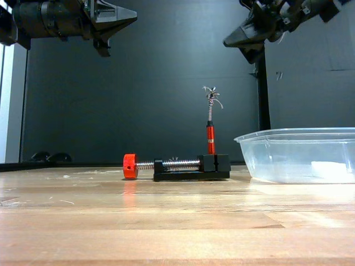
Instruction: Remove the RCA connector from the receptacle and place in the container
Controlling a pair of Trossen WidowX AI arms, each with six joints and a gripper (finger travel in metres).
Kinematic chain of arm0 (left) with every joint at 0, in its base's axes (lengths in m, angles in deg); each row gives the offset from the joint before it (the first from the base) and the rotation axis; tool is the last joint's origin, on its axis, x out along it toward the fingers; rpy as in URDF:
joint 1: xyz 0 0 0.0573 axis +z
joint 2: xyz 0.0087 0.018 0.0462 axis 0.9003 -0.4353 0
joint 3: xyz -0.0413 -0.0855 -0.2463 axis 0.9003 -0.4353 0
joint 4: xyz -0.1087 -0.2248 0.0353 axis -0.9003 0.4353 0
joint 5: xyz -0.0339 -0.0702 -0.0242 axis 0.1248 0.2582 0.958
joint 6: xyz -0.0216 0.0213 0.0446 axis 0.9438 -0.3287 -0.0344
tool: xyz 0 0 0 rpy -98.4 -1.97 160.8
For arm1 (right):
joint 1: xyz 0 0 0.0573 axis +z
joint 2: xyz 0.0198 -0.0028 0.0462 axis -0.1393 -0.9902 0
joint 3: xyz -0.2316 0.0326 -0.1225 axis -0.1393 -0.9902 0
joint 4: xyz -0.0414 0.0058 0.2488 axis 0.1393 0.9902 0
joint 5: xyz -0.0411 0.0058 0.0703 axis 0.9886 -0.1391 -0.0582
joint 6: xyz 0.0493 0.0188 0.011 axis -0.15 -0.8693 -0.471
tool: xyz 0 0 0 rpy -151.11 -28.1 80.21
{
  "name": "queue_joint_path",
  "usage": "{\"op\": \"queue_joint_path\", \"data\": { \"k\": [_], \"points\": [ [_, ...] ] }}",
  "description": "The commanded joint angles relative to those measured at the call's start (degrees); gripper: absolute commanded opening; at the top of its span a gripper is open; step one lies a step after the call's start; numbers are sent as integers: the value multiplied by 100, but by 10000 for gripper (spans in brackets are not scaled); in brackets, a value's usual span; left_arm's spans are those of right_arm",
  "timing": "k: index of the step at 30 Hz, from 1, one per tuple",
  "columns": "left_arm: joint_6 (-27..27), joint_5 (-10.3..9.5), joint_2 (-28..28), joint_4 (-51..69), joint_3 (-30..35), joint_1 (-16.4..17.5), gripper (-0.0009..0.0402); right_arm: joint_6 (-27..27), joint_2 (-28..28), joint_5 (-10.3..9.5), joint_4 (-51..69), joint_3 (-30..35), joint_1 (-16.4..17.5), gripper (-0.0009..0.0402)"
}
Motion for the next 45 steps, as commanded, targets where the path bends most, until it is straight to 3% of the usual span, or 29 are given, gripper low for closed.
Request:
{"op": "queue_joint_path", "data": {
  "k": [1, 11, 23, 28, 36, 45],
  "points": [
    [0, 0, -2, -2, 2, 0, 0, -46, -234, 164, 962, 417, 103, 0],
    [0, 0, -2, -2, 2, 0, 0, -72, -929, 306, 2828, 1403, 149, 0],
    [0, 0, -2, -2, 2, 0, 0, -42, -1550, 299, 3241, 1884, 352, 5],
    [0, 0, -2, -2, 2, 0, 0, -151, -1899, 553, 3241, 1963, 509, 59],
    [0, 0, -2, -2, 2, 2, 0, -337, -2382, 599, 3158, 2100, 649, 152],
    [0, 0, -2, 0, 2, 0, 0, -435, -3040, 706, 3088, 2479, 787, 182]
  ]
}}
